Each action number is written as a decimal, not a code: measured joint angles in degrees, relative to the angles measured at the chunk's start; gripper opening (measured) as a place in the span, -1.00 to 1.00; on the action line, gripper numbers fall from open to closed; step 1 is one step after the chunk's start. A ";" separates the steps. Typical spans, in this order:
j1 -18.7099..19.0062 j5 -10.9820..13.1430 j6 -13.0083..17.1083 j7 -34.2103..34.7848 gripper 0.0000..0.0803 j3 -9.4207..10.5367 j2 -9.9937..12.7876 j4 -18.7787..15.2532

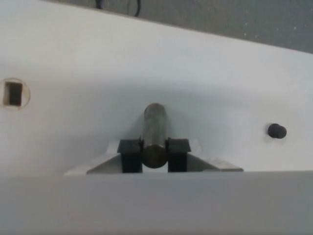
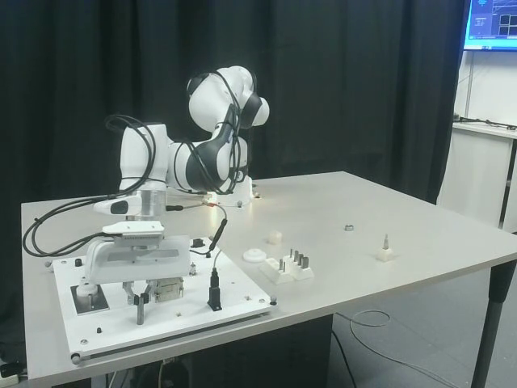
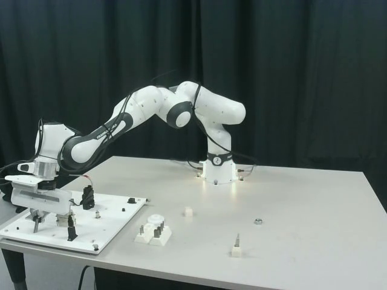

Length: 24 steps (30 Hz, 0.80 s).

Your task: Insert round peg 3.

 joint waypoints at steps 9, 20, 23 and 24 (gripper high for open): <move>0.01 -1.46 -0.64 -1.06 -0.73 -0.05 0.46 1.04; 0.01 -2.26 -0.99 -0.89 -0.73 -0.07 0.70 1.64; 0.01 -2.21 -0.99 0.23 -0.73 -0.07 0.71 1.65; 0.01 -2.18 -0.99 0.74 -0.73 -0.07 0.71 1.65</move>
